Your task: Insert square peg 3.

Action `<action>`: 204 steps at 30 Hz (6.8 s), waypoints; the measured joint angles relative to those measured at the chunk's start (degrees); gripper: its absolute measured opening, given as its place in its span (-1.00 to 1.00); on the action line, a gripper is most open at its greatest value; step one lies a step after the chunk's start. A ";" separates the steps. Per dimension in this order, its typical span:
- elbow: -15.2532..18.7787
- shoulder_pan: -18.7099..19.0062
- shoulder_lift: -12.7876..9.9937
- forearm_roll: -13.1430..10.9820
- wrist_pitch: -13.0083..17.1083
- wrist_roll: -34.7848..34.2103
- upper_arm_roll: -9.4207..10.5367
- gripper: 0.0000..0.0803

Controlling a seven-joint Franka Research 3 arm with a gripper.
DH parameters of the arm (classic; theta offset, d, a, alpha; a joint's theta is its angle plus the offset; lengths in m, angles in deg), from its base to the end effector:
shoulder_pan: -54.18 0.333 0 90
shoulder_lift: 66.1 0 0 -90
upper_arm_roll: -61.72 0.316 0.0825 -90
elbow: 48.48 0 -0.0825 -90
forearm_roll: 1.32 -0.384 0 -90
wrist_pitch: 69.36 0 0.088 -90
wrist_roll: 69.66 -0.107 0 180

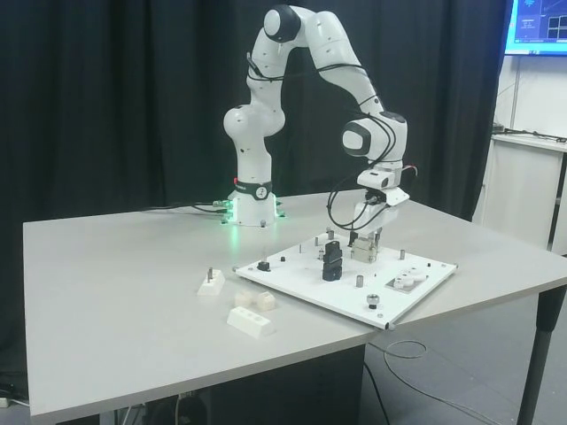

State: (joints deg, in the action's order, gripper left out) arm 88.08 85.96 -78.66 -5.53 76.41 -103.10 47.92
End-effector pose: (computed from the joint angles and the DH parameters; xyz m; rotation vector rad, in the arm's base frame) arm 0.4761 0.1507 0.2275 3.0664 -0.5066 -0.0626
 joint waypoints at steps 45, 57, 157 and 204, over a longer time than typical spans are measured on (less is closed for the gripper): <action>0.13 -0.04 -0.16 -0.05 0.90 2.80 0.63 -0.72; 0.14 -0.04 -0.21 -0.42 1.28 2.83 0.64 -0.72; 0.94 -0.52 0.24 -1.15 1.32 4.84 1.36 -0.72; 1.28 -0.58 0.31 -1.18 2.33 6.91 1.42 -0.72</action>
State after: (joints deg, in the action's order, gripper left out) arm 89.36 85.38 -78.35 -6.71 78.74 -96.20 49.34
